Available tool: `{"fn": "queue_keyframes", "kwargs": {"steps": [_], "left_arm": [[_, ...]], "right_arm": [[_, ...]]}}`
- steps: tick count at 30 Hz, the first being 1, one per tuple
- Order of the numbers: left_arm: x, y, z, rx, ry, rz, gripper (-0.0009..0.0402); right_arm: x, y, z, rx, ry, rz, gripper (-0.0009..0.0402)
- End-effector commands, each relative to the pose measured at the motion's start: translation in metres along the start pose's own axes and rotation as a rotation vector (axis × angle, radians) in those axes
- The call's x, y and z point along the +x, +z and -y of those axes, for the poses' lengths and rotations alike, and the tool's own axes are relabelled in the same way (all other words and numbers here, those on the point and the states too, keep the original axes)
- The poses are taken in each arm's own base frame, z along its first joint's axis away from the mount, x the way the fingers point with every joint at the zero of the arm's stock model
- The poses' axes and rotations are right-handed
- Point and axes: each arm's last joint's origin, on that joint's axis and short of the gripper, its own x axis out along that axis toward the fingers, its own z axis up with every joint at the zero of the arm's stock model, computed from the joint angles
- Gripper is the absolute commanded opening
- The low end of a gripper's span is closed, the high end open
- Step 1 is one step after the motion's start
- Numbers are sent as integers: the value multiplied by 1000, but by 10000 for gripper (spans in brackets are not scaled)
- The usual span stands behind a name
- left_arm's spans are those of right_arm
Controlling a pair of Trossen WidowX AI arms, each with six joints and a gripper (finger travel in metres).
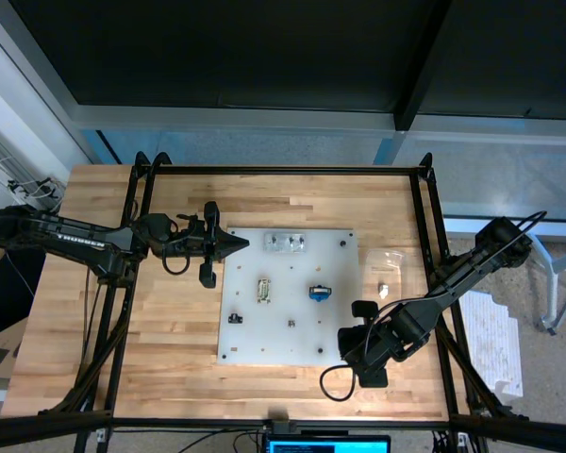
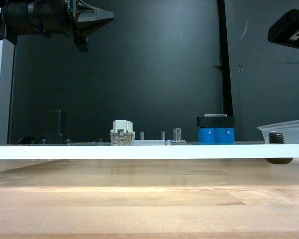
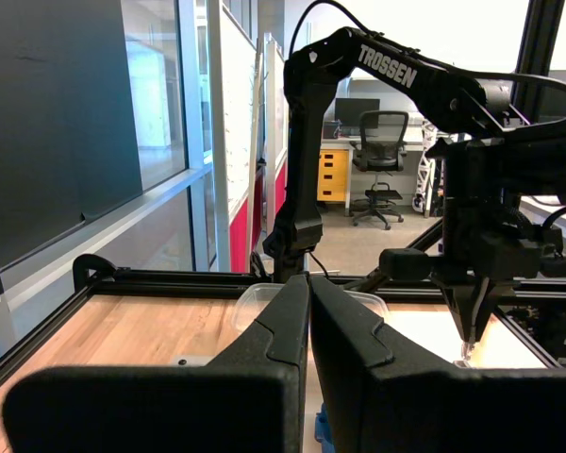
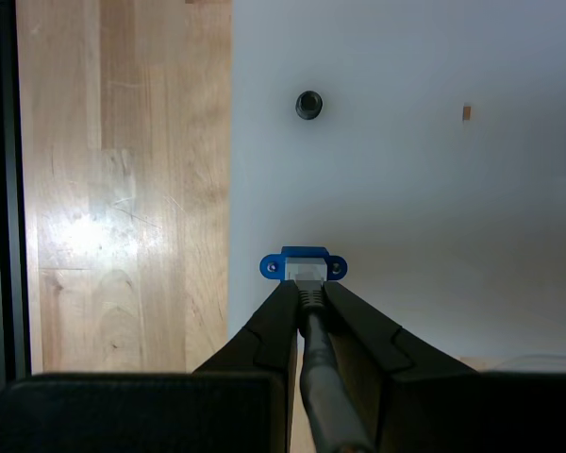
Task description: Pick the RJ45 connector and install on taskboard
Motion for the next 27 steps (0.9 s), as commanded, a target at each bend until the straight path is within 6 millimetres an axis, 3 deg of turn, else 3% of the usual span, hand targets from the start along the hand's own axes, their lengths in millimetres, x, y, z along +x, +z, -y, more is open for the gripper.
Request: {"fn": "queue_keyframes", "kwargs": {"steps": [1,27], "left_arm": [[0,0,0,0,0,0,0],[0,0,0,0,0,0,0]], "right_arm": [[3,-2,1,-2,-4,-5,0],[12,-3,-1,-10,-2,-4,0]]}}
